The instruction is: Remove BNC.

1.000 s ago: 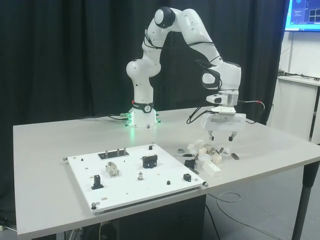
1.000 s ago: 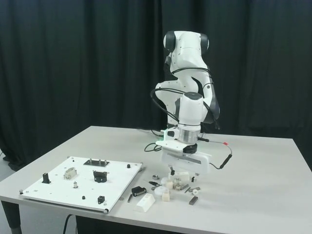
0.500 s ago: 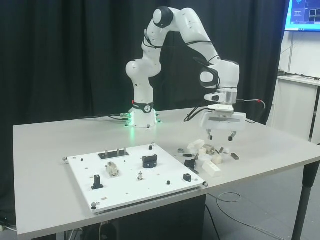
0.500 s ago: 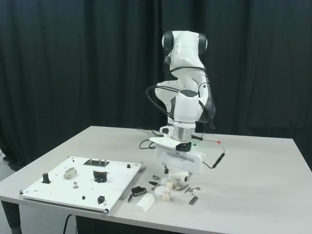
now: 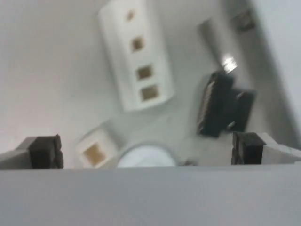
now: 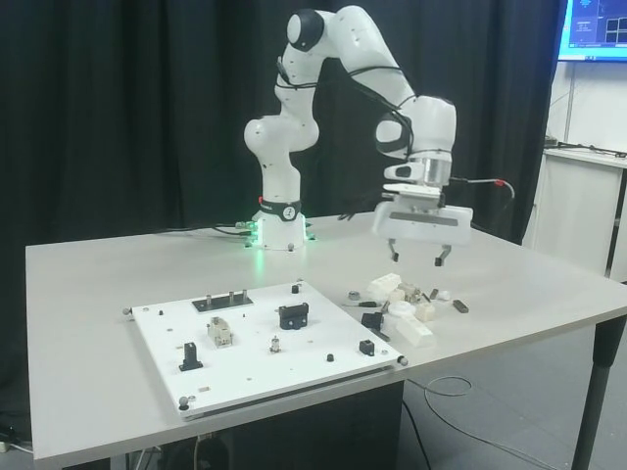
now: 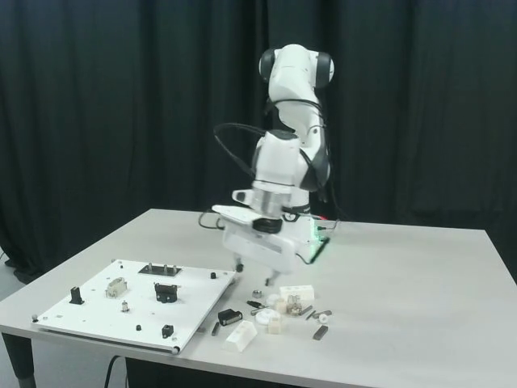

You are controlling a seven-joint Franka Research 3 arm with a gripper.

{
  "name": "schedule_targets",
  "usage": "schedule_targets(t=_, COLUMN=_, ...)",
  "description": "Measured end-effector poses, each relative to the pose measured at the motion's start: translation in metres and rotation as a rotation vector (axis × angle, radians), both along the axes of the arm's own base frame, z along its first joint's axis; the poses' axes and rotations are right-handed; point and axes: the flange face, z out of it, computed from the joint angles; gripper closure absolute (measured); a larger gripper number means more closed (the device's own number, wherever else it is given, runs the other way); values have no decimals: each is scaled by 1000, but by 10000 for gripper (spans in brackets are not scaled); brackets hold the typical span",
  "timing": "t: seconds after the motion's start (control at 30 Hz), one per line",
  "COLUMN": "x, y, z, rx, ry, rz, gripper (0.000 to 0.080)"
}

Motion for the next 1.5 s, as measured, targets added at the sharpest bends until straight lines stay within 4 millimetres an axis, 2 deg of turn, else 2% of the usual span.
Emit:
schedule_targets(t=0.37, x=19, y=-78, z=38, rx=-1, ry=-40, rz=-150, gripper=3)
schedule_targets(t=0.53, x=22, y=-114, z=52, rx=6, ry=-55, rz=-279, gripper=3)
schedule_targets(t=0.77, x=22, y=-166, z=65, rx=7, ry=-61, rz=-403, gripper=3)
schedule_targets(t=0.97, x=20, y=-203, z=67, rx=60, ry=-71, rz=-506, gripper=3)
schedule_targets(t=1.23, x=16, y=-238, z=62, rx=162, ry=-87, rz=-658, gripper=3)
schedule_targets(t=1.5, x=15, y=-247, z=51, rx=179, ry=-71, rz=-717, gripper=3)
